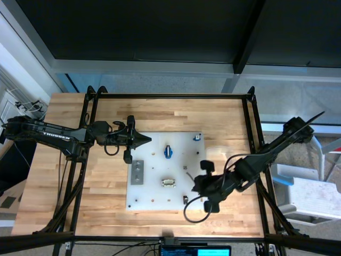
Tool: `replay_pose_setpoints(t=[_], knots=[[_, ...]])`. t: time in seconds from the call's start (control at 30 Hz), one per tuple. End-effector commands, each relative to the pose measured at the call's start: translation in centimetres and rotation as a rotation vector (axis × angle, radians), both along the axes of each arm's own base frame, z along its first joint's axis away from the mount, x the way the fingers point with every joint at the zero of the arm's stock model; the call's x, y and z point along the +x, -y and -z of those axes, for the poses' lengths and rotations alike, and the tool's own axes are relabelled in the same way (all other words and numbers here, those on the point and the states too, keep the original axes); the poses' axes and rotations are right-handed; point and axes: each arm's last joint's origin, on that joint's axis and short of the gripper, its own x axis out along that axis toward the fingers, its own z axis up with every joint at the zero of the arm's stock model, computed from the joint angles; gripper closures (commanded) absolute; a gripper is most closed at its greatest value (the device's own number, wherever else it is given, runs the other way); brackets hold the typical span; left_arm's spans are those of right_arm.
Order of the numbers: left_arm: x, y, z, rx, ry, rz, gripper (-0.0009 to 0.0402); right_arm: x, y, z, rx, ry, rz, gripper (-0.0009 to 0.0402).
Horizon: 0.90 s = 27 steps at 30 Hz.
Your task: Remove the USB connector from the USB hub and place in the container
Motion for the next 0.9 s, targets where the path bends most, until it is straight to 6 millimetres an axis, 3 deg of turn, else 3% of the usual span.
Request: replay_pose_setpoints(t=[0.03, 0.27, 0.67, 0.9], knots=[[0.0, 0.0, 0.0, 0.0, 0.0, 0.0, 0.0392, -1.2, 1.2, -0.3, 0.006, -0.007, 0.024, 0.0393], [0.0, 0.0, 0.0, 0.0, 0.0, 0.0, 0.0392, -3.8, 3.5, 0.1, 0.007, -0.038, 0.064, 0.0393], [0.0, 0.0, 0.0, 0.0, 0.0, 0.0, 0.0392, -8.6, 6.6, 3.2, 0.084, -0.106, 0.17, 0.0393], [0.0, 0.0, 0.0, 0.0, 0.0, 0.0, 0.0392, -10.3, 7.7, 4.7, 0.129, -0.152, 0.229, 0.0393]])
